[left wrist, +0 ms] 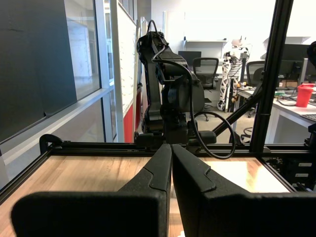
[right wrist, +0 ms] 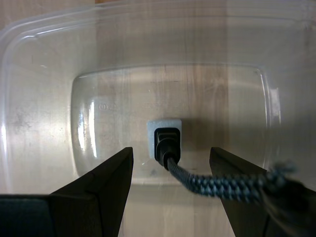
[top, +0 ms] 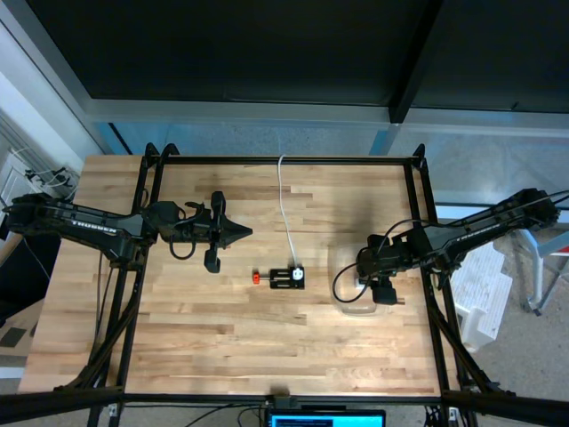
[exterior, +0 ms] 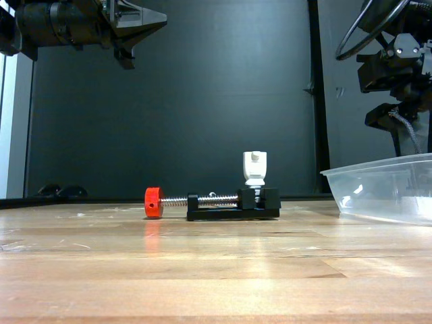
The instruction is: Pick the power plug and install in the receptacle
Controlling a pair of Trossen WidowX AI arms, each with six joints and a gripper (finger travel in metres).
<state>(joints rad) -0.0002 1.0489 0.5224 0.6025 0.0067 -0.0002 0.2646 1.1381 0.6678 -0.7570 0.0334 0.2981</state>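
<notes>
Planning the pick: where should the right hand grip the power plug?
Probably grip the power plug across its black flanks, coming straight down: it sits on a grey-white square in the clear tray, braided cable leaving one end. The open right hand hangs above, straddling it; the shut left hand is parked high at left.

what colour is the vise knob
Knob is orange-red, clearest in low view. Left gripper hangs shut above the table; right gripper, open, over the tray.

The left gripper [top: 245,233], right gripper [right wrist: 171,152] and plug [right wrist: 167,142] were black, its cord [right wrist: 217,185] speckled grey, the knob [exterior: 154,202] orange-red, the receptacle [exterior: 254,166] white.
</notes>
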